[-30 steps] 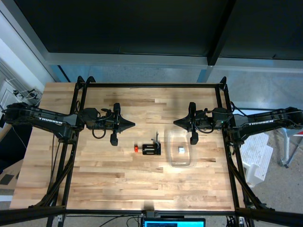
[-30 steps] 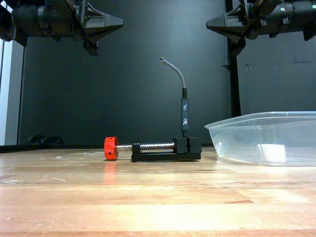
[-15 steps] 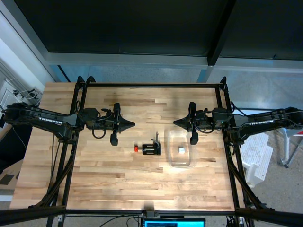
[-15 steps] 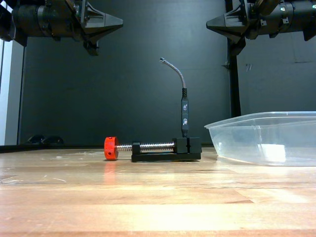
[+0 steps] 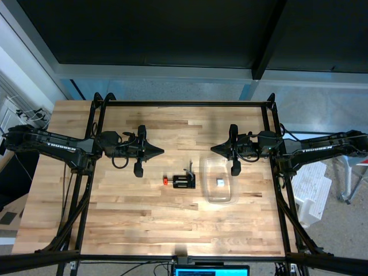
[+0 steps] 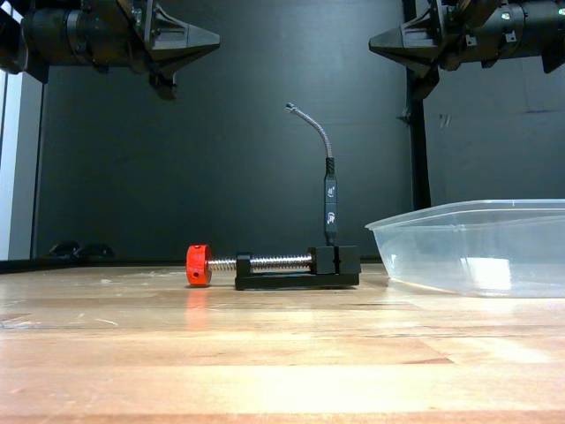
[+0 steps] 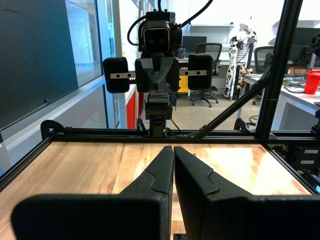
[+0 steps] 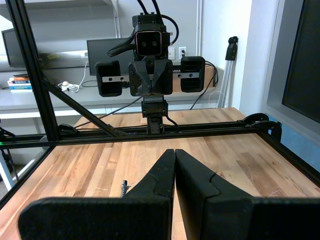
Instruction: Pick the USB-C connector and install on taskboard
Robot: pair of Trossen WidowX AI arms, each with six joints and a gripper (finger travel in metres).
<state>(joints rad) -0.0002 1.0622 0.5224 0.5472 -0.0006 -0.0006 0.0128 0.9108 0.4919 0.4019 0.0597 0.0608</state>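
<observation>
The taskboard (image 5: 183, 183), a small black block with a red-orange knob at its left end, lies at the table's middle, seen side-on in the low view as the taskboard (image 6: 296, 268). The USB-C connector (image 6: 329, 203) stands upright out of the block's right end, its grey tail bending left at the top; from above, the connector (image 5: 188, 172) shows at the block's far side. My left gripper (image 5: 161, 152) hovers shut up and to the left of the block. My right gripper (image 5: 213, 149) hovers shut up and to the right. Both hold nothing.
A clear plastic tray (image 5: 222, 200) sits just right of the block, with a small white square piece (image 5: 219, 181) inside it. In the low view the tray (image 6: 441, 252) stands right of the block. A black frame (image 5: 184, 104) borders the table.
</observation>
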